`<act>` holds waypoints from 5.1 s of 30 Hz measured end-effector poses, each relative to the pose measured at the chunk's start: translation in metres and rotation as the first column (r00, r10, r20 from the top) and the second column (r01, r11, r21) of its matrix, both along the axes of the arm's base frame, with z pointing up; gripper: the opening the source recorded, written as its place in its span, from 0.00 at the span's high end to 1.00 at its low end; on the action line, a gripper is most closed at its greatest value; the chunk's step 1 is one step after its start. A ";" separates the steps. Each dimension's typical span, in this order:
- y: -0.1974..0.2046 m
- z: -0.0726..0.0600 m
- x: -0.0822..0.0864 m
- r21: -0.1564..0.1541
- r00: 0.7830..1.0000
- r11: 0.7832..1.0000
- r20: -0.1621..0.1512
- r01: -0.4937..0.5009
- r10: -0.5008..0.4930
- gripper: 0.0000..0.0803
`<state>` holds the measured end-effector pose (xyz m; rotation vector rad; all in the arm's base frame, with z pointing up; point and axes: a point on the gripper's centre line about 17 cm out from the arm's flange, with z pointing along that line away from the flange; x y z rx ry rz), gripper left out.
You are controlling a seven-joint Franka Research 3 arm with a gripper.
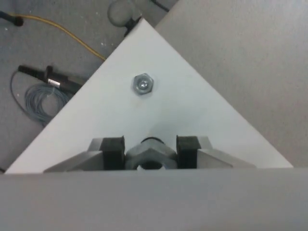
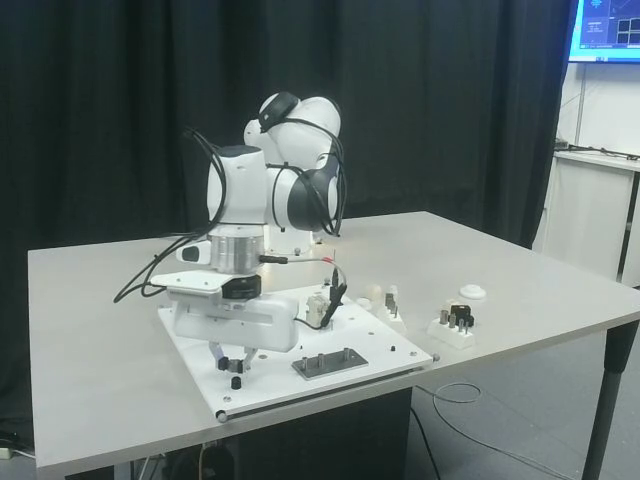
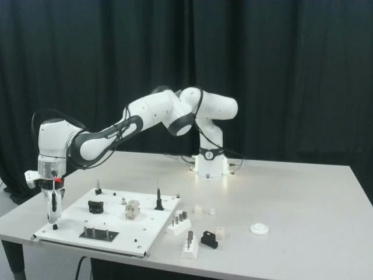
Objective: Insert bolt 4.
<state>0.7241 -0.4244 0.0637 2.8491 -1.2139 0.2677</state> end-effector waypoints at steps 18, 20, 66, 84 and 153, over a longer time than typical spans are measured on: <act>0.000 -0.010 -0.003 -0.009 0.999 1.000 -0.024 -0.027 0.027 0.72; 0.000 -0.010 -0.002 -0.010 0.999 1.000 -0.024 -0.029 0.029 0.72; 0.002 -0.018 -0.001 -0.016 0.998 0.998 -0.036 -0.059 0.058 0.72; 0.002 -0.018 -0.002 -0.002 0.995 0.996 -0.022 0.094 -0.094 0.72; -0.002 -0.019 -0.006 0.062 0.675 0.674 0.019 0.736 -0.738 0.72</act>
